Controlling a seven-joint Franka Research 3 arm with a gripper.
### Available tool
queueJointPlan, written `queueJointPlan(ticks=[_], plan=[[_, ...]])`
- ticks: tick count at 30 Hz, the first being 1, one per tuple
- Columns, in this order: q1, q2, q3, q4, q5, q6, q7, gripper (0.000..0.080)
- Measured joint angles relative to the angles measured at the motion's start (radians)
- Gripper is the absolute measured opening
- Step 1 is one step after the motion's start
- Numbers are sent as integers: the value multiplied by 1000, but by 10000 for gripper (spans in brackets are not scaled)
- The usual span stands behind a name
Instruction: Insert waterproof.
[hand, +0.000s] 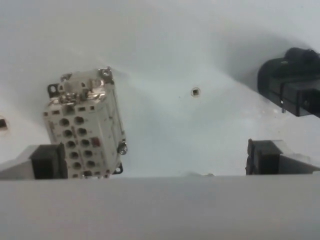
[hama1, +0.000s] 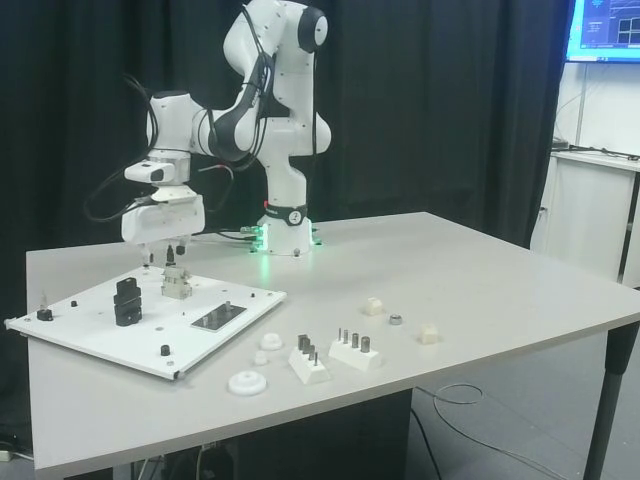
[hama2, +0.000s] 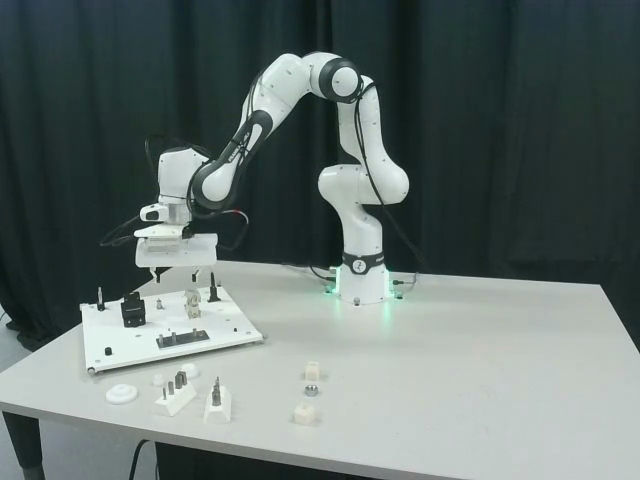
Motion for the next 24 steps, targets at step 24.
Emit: queueJointPlan(ticks=[24], plan=[[0,56,3,13,1,33,223,800]])
